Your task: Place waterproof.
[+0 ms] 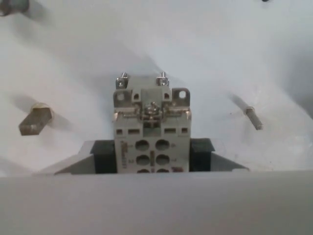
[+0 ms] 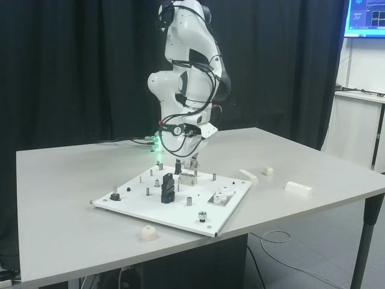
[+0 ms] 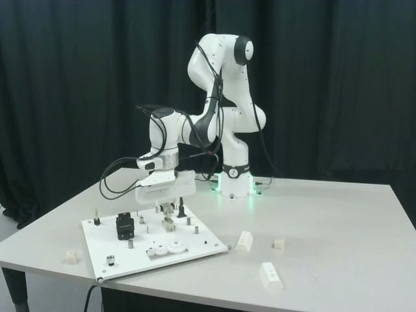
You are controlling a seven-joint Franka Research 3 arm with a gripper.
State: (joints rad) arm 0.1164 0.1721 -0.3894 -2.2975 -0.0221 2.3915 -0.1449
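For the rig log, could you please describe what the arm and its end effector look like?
The arm is white with rounded segments and black bands at its joints. Loose black cables loop along it toward the wrist. A green light glows at its base. The end effector is white with black finger pads.

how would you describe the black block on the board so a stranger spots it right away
Find the white board on the grey table, in front of the white arm. The black block stands near its middle, beside the claw. It is the only tall black piece among short pegs.
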